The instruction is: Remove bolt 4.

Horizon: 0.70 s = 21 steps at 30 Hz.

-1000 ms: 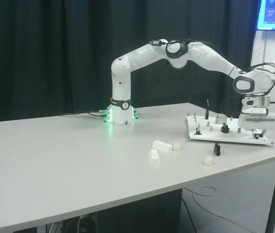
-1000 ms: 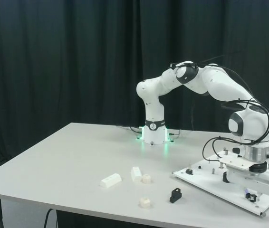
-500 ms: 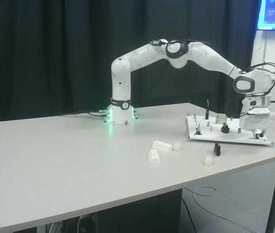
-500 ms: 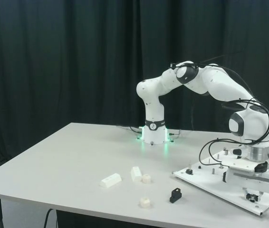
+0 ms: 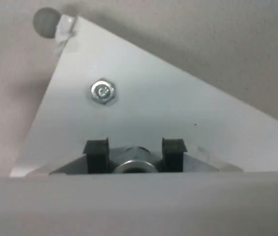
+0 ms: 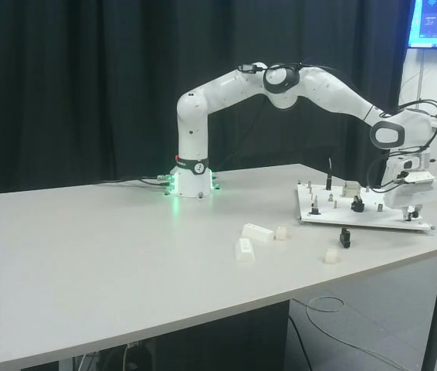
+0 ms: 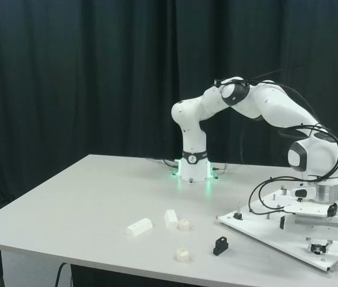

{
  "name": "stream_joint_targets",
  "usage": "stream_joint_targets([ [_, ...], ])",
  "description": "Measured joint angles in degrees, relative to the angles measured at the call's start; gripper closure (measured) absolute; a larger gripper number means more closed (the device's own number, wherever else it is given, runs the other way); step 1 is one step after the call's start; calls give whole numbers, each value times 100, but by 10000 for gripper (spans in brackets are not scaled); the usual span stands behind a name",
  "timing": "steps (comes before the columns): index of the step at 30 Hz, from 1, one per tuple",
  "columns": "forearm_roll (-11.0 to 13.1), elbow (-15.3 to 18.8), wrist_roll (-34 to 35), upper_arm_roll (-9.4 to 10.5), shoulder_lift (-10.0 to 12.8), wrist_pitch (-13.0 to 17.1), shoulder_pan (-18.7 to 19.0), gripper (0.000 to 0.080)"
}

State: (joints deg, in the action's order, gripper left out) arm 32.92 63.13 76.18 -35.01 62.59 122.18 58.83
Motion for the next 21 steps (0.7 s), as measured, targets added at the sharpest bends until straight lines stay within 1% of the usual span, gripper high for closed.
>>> stream_joint_targets([
  [9,0,-12,-1125,1,6,13,6,574],
  [21,1,-23,-2025,7,10,15,8,574],
])
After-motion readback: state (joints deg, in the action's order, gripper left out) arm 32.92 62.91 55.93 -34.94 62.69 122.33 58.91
